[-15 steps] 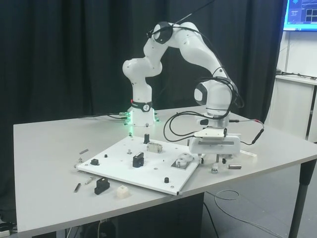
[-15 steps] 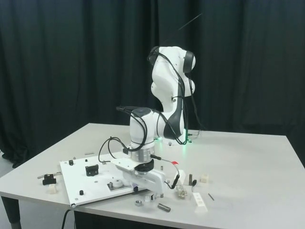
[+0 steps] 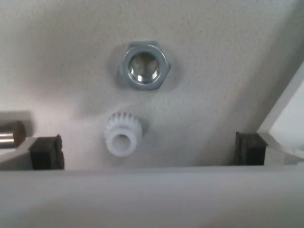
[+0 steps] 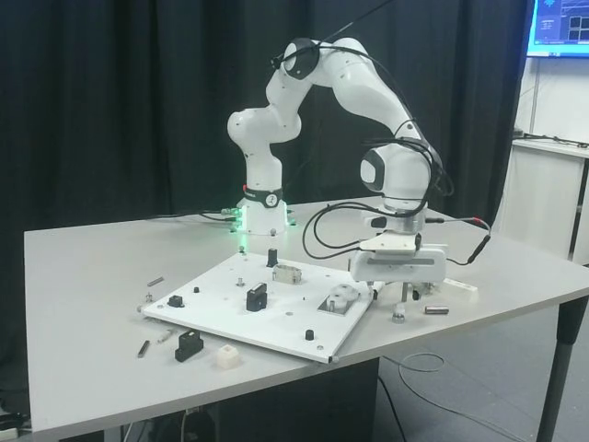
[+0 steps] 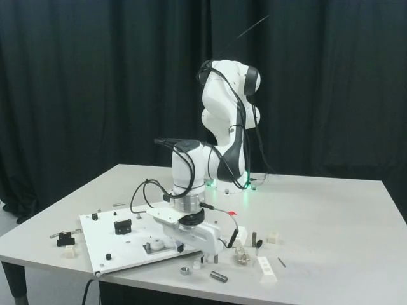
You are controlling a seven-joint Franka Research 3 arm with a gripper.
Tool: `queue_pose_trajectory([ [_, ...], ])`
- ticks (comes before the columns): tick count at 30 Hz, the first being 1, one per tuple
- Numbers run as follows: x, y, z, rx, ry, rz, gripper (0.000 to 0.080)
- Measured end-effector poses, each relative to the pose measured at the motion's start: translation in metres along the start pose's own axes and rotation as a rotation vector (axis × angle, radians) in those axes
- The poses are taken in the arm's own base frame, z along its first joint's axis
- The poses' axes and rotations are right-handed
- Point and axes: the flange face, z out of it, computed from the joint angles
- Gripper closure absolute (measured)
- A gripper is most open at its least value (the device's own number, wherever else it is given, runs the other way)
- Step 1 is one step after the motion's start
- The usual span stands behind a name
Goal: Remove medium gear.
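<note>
Pincer (image 3: 147, 152) lifted — white toothed gear (image 3: 122, 133).

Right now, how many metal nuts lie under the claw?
1: the hex nut lies flat on the grey table, close beside the white gear, apart. Others may be hidden.

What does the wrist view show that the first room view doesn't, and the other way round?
Only the wrist view shows the small white gear's teeth and bore, and the hex nut's shape beside it, apart. Only the first room view shows the whole white arm, the white board with its fittings, and loose parts near the table's front edge. Both show the grey tabletop under the open claw.
</note>
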Motion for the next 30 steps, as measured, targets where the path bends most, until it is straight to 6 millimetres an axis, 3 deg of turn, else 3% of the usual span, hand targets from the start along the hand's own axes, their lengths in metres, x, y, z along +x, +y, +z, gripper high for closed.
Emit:
queue_pose_trajectory([
  [30,0.0048,0.0005,-0.0085,0.009,0.006,0.006,0.0003],
])
